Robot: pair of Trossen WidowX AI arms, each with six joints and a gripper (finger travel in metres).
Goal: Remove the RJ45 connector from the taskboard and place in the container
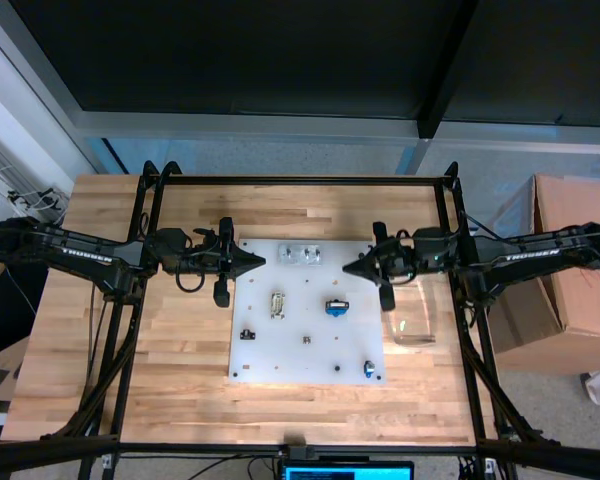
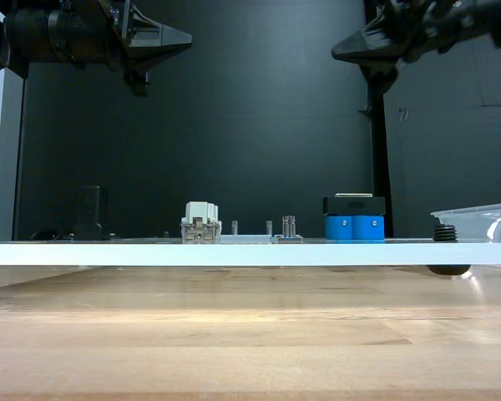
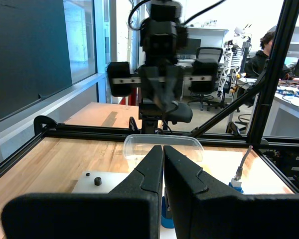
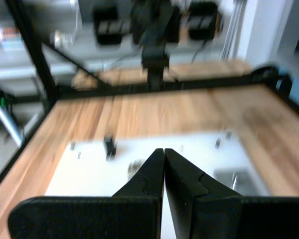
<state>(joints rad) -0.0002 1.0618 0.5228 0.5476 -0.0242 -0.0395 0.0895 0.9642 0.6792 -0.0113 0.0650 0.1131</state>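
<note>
On the white taskboard (image 1: 280, 362) several parts stand in their seats. I take the black-topped part in a blue block (image 1: 336, 307) (image 2: 353, 220) to be the RJ45 connector, though I cannot tell for sure. It sits fully in, and nothing touches it. My left gripper (image 1: 258, 262) (image 2: 184, 38) (image 3: 163, 152) hovers high over the board's far left edge, shut and empty. My right gripper (image 1: 348, 268) (image 2: 338, 52) (image 4: 164, 153) hovers high over the far right part, also shut and empty. The clear container (image 1: 415, 318) (image 2: 484, 217) (image 3: 139, 137) lies just right of the board.
A beige connector (image 1: 277, 305) (image 2: 200, 225), a clear part (image 1: 302, 255) and a small blue-based plug (image 1: 370, 370) also stand on the board. A black frame rail (image 1: 300, 181) borders the table. A cardboard box (image 1: 570, 270) stands off the right edge.
</note>
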